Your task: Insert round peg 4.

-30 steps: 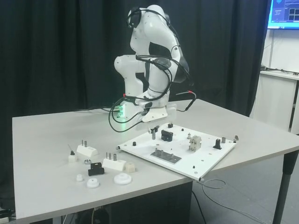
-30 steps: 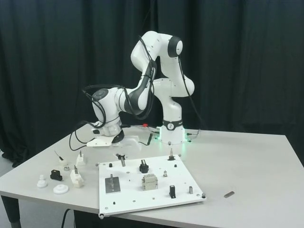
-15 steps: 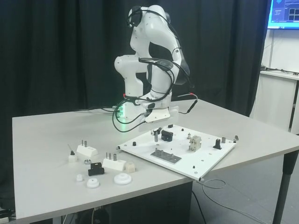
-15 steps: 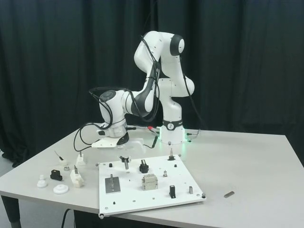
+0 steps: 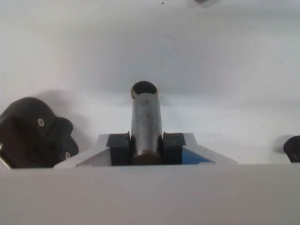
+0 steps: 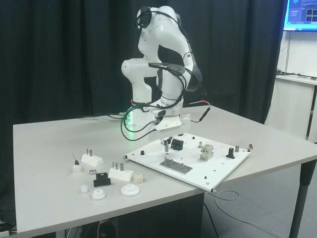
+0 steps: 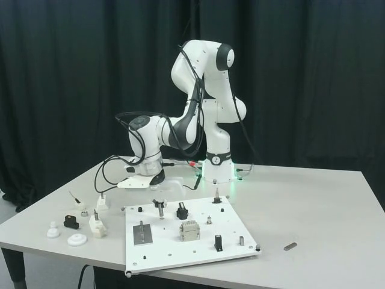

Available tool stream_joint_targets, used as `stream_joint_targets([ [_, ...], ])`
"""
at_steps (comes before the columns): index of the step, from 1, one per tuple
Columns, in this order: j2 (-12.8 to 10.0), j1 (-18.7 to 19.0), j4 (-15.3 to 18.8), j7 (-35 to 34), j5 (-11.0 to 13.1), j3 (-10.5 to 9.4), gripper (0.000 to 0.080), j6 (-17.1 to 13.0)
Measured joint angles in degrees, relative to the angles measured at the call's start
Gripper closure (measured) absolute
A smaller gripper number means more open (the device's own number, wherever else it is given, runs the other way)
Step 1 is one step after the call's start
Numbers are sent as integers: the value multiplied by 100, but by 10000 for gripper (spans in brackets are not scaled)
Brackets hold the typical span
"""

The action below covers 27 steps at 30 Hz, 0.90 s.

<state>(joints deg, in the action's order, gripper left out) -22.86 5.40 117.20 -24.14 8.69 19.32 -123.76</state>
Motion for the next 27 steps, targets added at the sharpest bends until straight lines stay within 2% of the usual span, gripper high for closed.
stream_joint_targets([
  [27, 0, 64, 154, -195, -32, 0, 656, -251],
])
